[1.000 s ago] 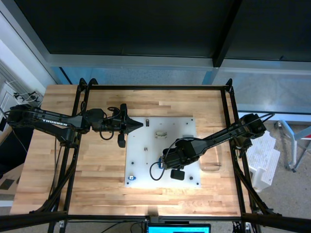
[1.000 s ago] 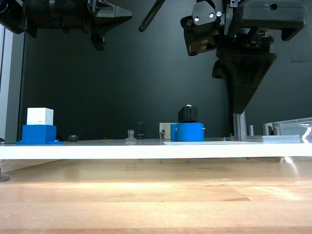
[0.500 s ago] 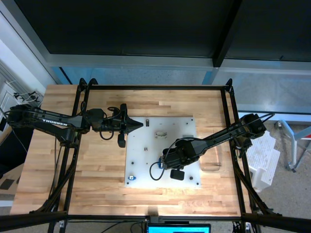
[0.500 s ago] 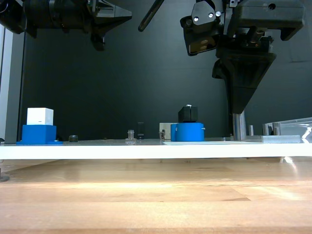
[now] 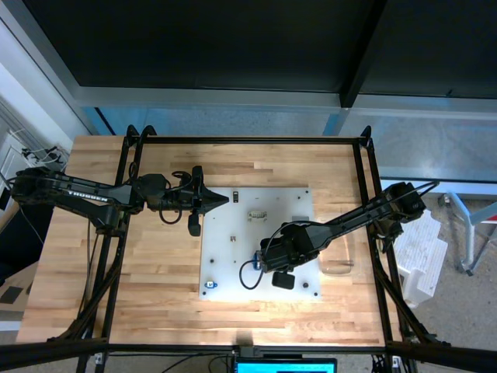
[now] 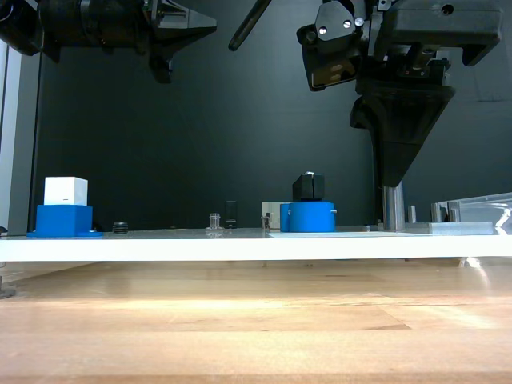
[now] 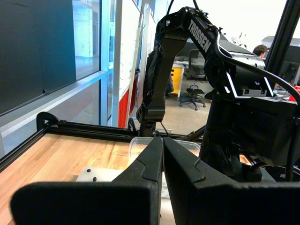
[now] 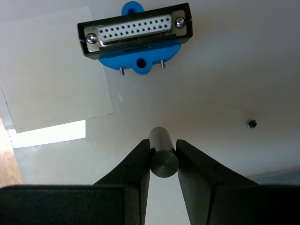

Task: Pick the 16mm cylinder and install on the taskboard

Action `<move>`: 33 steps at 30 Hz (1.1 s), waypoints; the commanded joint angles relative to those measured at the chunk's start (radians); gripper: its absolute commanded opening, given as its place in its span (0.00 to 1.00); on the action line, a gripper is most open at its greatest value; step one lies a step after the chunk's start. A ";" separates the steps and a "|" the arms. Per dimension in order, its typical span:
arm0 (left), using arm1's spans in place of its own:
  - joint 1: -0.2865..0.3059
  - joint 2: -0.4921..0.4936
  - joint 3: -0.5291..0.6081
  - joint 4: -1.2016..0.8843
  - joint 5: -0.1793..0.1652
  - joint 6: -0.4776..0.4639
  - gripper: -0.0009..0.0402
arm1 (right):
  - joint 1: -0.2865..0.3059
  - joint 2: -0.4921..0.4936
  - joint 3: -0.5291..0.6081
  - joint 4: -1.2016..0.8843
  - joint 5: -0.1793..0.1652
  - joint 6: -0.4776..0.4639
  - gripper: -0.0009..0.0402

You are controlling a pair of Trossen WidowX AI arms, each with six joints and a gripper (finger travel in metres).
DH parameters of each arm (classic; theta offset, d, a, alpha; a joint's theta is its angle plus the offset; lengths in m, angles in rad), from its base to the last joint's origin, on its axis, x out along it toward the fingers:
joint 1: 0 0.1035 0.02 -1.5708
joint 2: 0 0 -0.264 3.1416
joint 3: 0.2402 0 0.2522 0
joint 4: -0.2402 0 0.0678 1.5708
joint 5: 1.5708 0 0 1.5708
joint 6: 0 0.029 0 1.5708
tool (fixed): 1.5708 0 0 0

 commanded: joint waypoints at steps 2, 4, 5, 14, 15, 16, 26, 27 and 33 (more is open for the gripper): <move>0.000 0.000 0.000 0.000 0.000 0.000 0.02 | 0.004 0.001 0.000 0.011 -0.003 0.000 0.02; 0.000 0.000 0.000 0.000 0.000 0.000 0.02 | 0.005 0.001 0.000 0.014 -0.003 0.000 0.02; 0.000 0.000 0.000 0.000 0.000 0.000 0.02 | 0.006 0.001 0.000 0.015 -0.003 0.000 0.02; 0.000 0.000 0.000 0.000 0.000 0.000 0.02 | 0.011 0.001 0.000 0.021 -0.003 0.000 0.02; 0.000 0.000 0.000 0.000 0.000 0.000 0.02 | 0.012 0.001 0.000 0.021 -0.003 0.000 0.02; 0.000 0.000 0.000 0.000 0.000 0.000 0.02 | 0.013 0.001 0.000 0.022 -0.003 0.000 0.02; 0.000 0.000 0.000 0.000 0.000 0.000 0.02 | 0.023 0.001 0.000 0.032 -0.005 0.000 0.02; 0.000 0.000 0.000 0.000 0.000 0.000 0.02 | 0.023 0.001 0.000 0.032 -0.005 0.000 0.02; 0.000 0.000 0.000 0.000 0.000 0.000 0.02 | 0.024 0.001 0.000 0.031 -0.004 0.000 0.02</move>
